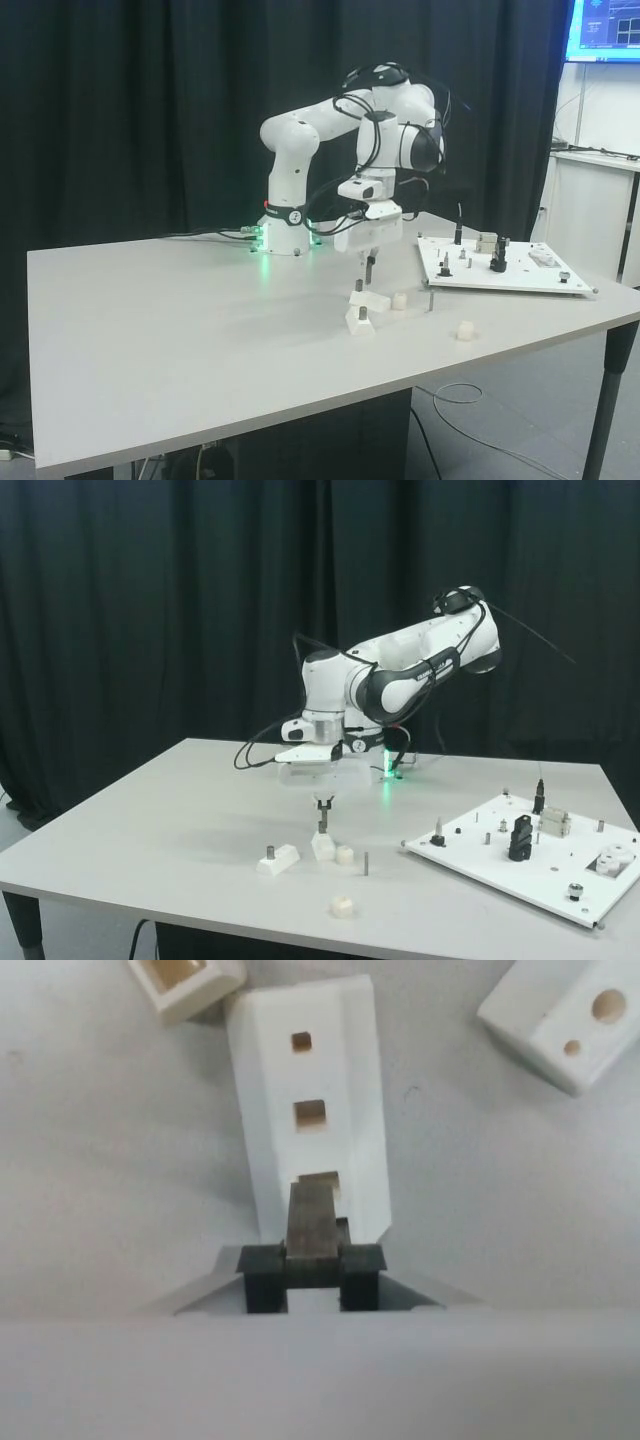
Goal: Pick square peg 3.
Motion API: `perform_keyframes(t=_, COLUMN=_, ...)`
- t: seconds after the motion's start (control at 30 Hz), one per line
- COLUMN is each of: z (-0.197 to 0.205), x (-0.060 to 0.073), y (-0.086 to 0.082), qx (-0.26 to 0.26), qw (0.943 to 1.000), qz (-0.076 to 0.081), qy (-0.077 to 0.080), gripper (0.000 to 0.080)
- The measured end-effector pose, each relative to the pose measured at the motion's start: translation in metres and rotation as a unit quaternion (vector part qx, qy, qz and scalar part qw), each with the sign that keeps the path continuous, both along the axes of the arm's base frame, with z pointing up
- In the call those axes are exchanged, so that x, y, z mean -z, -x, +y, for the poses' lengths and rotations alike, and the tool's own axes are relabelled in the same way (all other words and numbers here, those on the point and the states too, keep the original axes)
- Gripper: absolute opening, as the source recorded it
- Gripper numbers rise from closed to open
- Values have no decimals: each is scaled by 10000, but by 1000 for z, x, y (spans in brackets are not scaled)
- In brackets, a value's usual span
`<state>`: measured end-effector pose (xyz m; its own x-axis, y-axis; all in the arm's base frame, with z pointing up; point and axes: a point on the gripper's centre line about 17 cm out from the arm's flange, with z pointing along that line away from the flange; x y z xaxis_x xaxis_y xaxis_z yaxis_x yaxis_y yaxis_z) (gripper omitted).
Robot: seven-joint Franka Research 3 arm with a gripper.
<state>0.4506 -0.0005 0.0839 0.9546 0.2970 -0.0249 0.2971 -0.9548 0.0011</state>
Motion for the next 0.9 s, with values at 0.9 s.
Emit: perform_keyframes(t=0.9, z=-8, x=-10, y=0, qx=242, qw=9994, qz=43, qy=248, gripper=108)
